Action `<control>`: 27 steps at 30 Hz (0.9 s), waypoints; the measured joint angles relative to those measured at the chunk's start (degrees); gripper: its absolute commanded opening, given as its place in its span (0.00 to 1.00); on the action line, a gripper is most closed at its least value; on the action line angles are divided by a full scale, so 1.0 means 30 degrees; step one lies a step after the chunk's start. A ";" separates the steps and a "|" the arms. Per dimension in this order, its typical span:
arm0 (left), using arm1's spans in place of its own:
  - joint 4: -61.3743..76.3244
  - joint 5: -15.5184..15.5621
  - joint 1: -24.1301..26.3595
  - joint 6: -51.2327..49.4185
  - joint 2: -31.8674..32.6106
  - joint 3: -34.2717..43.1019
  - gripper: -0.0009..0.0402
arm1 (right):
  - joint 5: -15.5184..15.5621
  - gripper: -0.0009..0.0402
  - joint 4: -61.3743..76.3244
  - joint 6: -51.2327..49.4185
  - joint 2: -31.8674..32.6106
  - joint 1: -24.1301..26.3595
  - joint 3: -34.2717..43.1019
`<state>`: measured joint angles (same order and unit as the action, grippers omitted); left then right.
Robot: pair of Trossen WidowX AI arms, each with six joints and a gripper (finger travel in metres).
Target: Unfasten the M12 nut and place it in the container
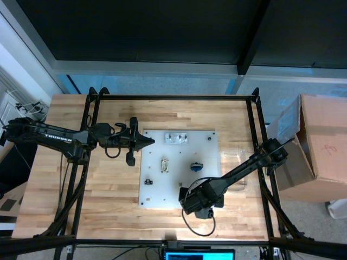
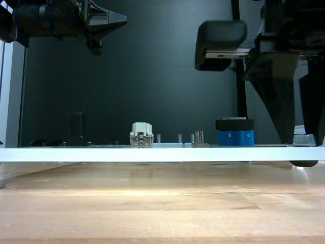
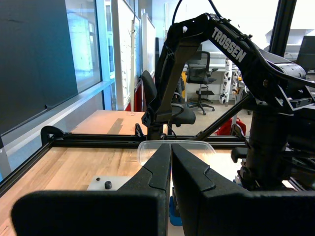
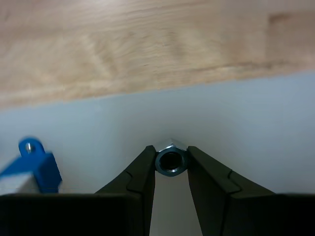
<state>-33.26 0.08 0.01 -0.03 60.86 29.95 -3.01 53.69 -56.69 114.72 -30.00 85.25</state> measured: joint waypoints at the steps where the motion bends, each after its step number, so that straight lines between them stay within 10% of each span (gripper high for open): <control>1: 0.0000 0.0000 0.0000 0.0000 0.0000 0.0000 0.02 | 0.0000 0.03 0.0000 -0.0750 0.0000 0.0000 0.0000; 16: 0.0007 0.0000 0.0000 0.0000 0.0000 0.0000 0.02 | -0.0117 0.06 0.0007 -0.5938 0.0000 0.0000 0.0000; 27: 0.0000 0.0000 0.0000 -0.0007 0.0000 0.0000 0.02 | -0.0138 0.39 0.0189 -0.4794 0.0000 -0.0015 0.0000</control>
<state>-33.26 0.08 0.01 -0.05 60.86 29.95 -3.42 54.26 -71.07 114.72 -30.04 85.25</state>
